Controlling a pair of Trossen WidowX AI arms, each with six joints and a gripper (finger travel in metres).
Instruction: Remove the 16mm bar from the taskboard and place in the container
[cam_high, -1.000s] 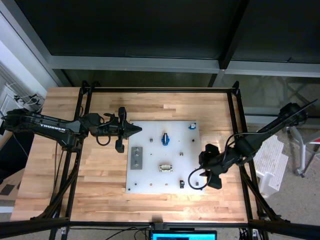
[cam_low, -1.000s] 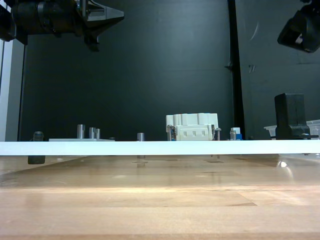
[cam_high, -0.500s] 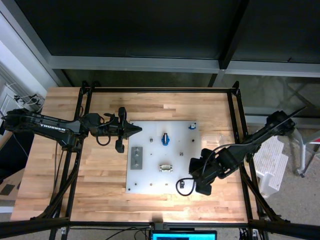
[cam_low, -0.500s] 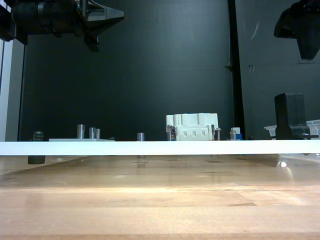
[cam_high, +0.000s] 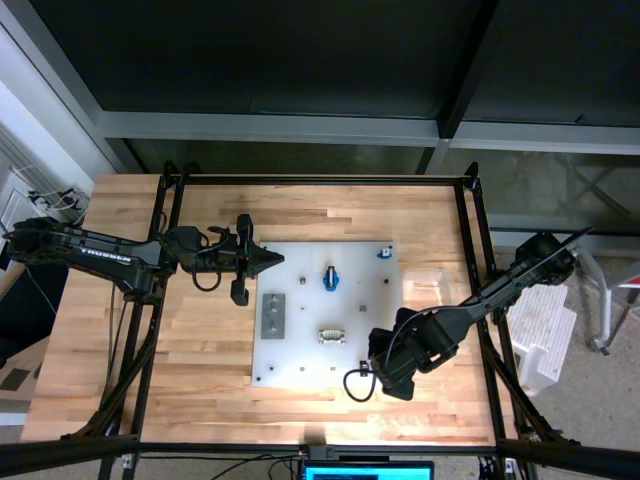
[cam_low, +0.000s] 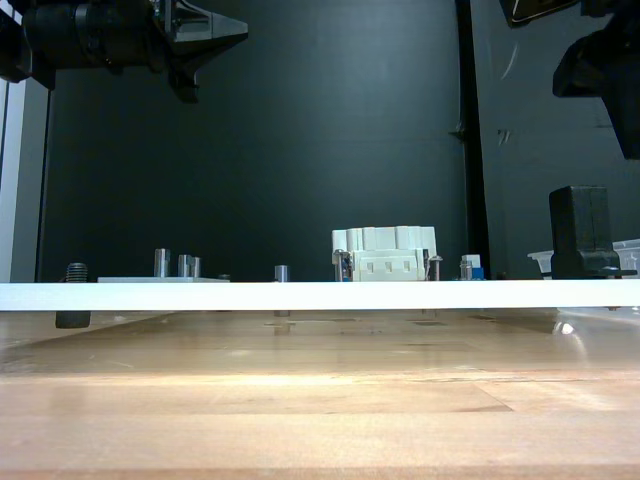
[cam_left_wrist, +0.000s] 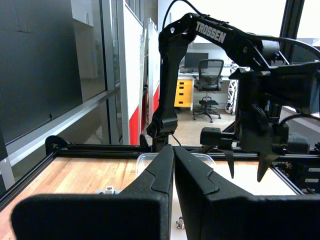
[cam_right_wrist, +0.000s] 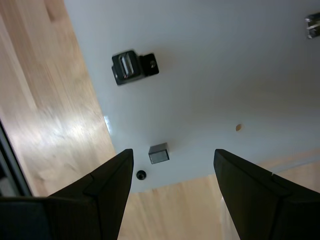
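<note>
Your right gripper (cam_right_wrist: 173, 151), jaws spread wide, hangs over the taskboard's (cam_high: 295, 340) near right corner. The 16mm bar (cam_low: 162, 263) (the stoutest upright peg in the grey block (cam_high: 272, 315), I judge) stands well off to its left, long axis vertical. The left gripper (cam_left_wrist: 173, 147), jaws pressed together, is nearer the block and hasn't stirred, while the right arm has swung inward from the board's right edge.
</note>
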